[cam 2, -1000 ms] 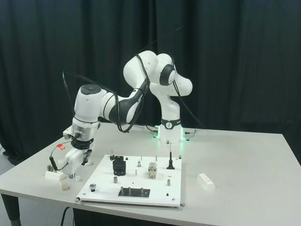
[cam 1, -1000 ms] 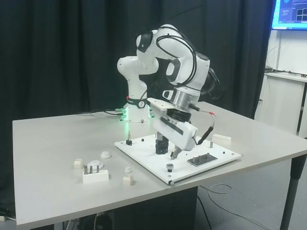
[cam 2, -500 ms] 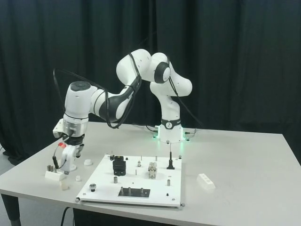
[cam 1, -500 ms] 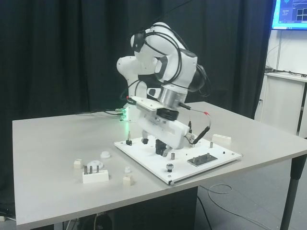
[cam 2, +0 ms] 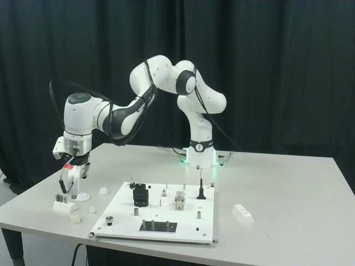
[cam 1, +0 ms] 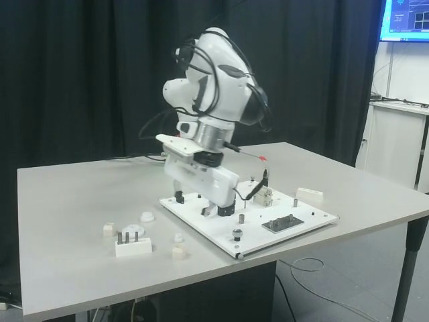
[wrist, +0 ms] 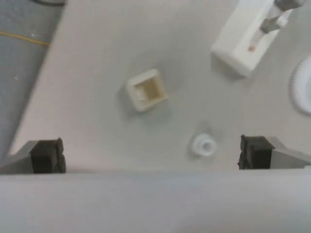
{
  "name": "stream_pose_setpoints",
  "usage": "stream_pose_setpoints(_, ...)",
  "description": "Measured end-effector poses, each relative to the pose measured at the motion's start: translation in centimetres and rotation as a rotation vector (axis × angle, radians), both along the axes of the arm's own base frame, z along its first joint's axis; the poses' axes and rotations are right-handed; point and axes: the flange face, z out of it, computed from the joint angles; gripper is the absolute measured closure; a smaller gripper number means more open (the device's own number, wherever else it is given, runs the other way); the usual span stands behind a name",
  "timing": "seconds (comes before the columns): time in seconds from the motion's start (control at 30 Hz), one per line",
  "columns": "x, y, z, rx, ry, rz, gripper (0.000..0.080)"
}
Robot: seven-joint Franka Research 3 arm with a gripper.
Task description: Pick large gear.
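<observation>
- The gripper (wrist: 150, 155) hangs above the grey table (wrist: 97, 73), fingers spread wide, grasping nothing.
- A hollow square white block (wrist: 147, 90) lies on the table.
- A small white gear (wrist: 203, 144) sits just beside one black fingertip (wrist: 253, 151).
- The large gear (wrist: 303, 90), white, lies at the picture's edge, near a white peg holder (wrist: 248, 41).

Robotics lab. White arm (cam 2: 119, 113) bolted on a grey desk (cam 2: 288, 194), black curtains (cam 2: 288, 72) closing off the whole background. White assembly board (cam 2: 158, 213) with pegs and fixtures sits at the desk's front edge. Monitor (cam 1: 405, 20) in the upper right of the first room view, white cabinet (cam 1: 395, 144) below it.
</observation>
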Motion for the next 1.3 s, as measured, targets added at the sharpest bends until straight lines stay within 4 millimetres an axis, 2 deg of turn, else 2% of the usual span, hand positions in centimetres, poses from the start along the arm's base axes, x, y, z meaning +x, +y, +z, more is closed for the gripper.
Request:
stream_pose_setpoints(0.47,-5.2,-4.6,0.7,0.114,0.006,0.067,0.0003)
stream_pose_setpoints(0.83,-9.6,-8.0,0.7,0.219,-0.052,0.298,0.0003)
stream_pose_setpoints(1.3,-14.6,-11.7,-1.1,0.262,-0.116,0.606,0.0003)
